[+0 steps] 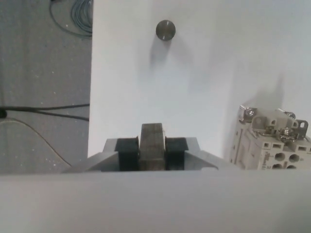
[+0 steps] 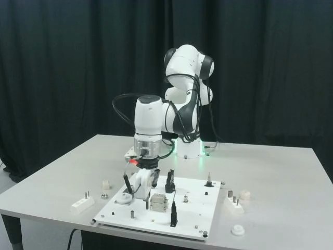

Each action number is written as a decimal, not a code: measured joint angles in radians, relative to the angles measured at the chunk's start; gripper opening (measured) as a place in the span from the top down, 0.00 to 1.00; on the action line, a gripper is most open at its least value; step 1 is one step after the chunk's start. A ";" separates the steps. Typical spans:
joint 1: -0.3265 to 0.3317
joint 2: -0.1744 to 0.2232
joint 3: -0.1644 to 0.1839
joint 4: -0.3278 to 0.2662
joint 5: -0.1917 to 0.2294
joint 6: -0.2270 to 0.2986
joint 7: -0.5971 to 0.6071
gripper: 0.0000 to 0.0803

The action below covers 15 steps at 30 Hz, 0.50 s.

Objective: Insert square peg 3.

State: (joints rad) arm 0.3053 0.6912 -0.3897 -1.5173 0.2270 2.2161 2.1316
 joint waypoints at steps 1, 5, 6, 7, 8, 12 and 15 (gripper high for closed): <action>0.000 0.000 0.000 0.000 0.000 -0.002 0.000 0.86; 0.002 0.000 0.002 0.001 0.000 -0.008 -0.003 0.86; 0.002 0.000 0.003 0.001 0.000 -0.009 -0.004 0.86; 0.003 0.000 0.003 0.001 0.000 -0.009 -0.005 0.86; 0.004 0.000 0.004 0.001 0.000 -0.009 -0.006 0.86; 0.007 0.002 0.005 0.002 0.000 -0.009 -0.007 0.86; 0.009 0.006 0.005 0.002 0.000 -0.009 -0.004 0.86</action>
State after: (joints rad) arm 0.3141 0.6968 -0.3850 -1.5152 0.2270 2.2070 2.1275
